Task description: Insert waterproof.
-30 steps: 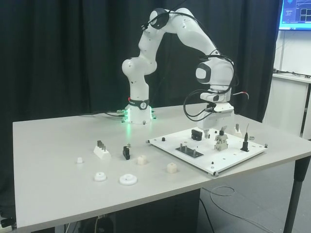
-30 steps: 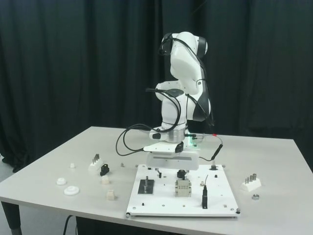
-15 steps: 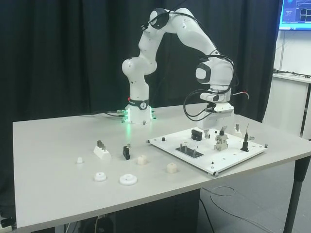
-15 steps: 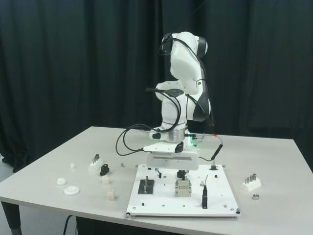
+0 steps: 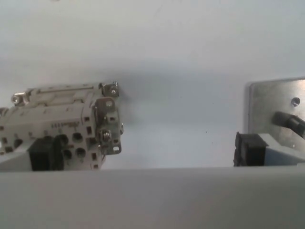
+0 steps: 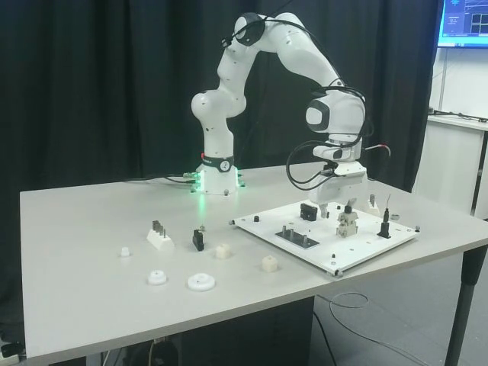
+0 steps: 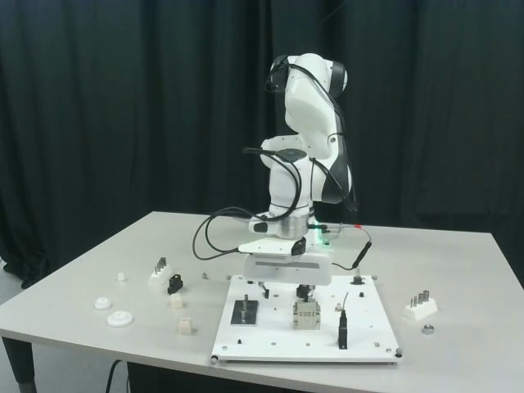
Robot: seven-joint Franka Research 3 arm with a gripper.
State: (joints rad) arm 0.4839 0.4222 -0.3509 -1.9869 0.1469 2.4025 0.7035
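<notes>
Waterproof connector (image 6: pixel 347 223), centre-right on white board (image 6: pixel 366 245), directly under gripper (image 6: pixel 336 204). Jaw state: cannot tell. Judged rigid, light, with fragile pins; grip the housing's flat sides.

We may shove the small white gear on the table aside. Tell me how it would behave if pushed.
The gear lies flat on the table, so it would probably slide rather than roll. It looks like light plastic, likely easy to move. Tipped on edge, its round shape could roll.
</notes>
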